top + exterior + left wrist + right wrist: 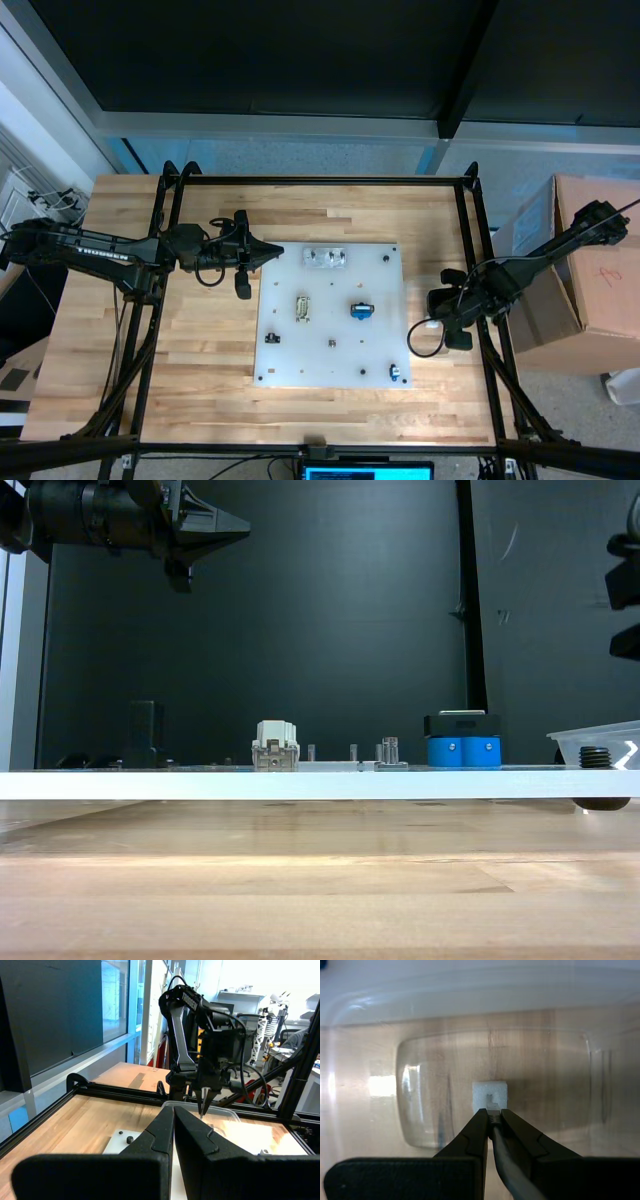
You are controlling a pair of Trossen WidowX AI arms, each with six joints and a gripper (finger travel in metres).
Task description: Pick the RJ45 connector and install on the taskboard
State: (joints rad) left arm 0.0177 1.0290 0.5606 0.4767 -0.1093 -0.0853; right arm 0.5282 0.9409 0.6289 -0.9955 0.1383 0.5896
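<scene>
I see the right gripper over the tray, seemingly grasping the connector; left gripper clenched above the board's left edge.

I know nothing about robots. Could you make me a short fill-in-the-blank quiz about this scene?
1. The right gripper holds the connector over a ___ plastic tray.
2. The connector is ___ in colour.
3. The left gripper, shut and empty, hovers above the board's ___ edge.
Missing words: clear; white; left.
</scene>
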